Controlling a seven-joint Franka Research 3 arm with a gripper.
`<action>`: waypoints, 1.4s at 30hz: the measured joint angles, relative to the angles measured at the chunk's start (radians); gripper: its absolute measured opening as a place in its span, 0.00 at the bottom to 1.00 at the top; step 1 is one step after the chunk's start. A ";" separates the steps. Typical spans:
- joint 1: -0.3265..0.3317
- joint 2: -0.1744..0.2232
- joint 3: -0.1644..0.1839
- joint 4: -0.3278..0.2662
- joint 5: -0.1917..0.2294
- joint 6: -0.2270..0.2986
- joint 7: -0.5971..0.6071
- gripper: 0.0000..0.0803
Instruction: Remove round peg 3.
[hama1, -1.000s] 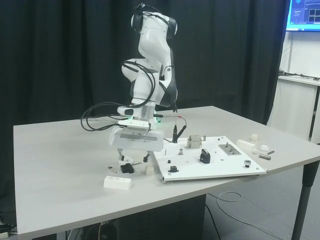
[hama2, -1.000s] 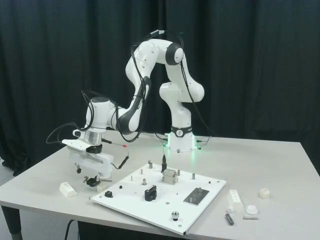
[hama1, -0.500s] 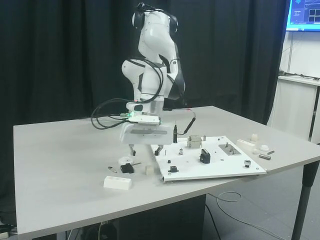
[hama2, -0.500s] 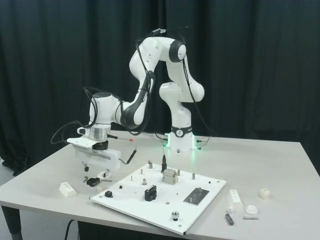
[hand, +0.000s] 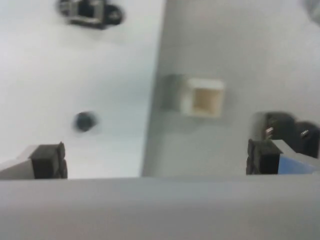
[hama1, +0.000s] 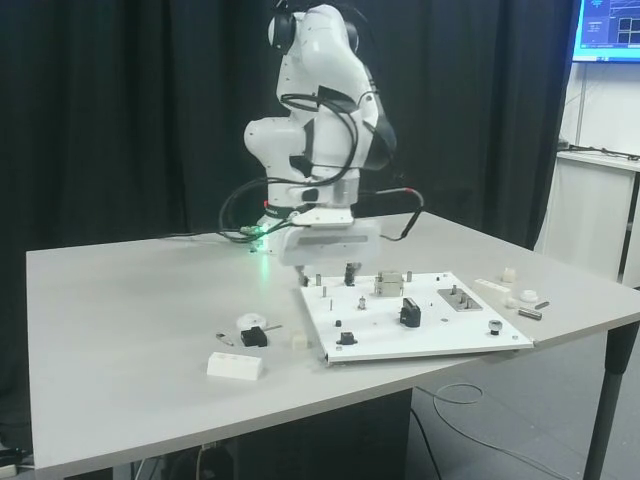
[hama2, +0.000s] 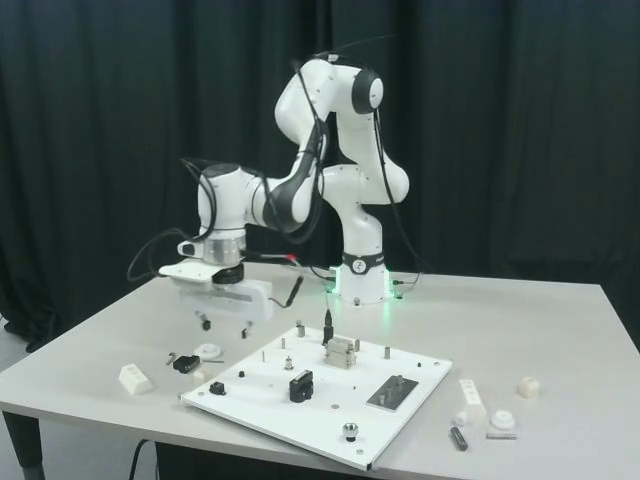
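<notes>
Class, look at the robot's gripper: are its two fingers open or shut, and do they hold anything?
Open and empty. In the wrist view the gripper has its fingertips far apart, with only the white board and grey table between them.

Glossy white plastic shells on the arm (hama2: 300, 190); smooth matt white board (hama2: 320, 400); matt grey table (hama1: 130, 300); black cloth curtain (hama2: 520, 130) behind.

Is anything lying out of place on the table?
Yes. Several small parts lie loose on the grey table off the white board: a white block and a black piece at one side, a dark pin and white pieces at the other.
</notes>
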 joint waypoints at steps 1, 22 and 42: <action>0.009 -0.006 0.000 0.000 0.000 -0.013 0.011 1.00; 0.220 -0.097 0.003 -0.035 0.000 -0.188 0.275 1.00; 0.399 -0.170 0.004 -0.134 -0.014 -0.213 0.490 1.00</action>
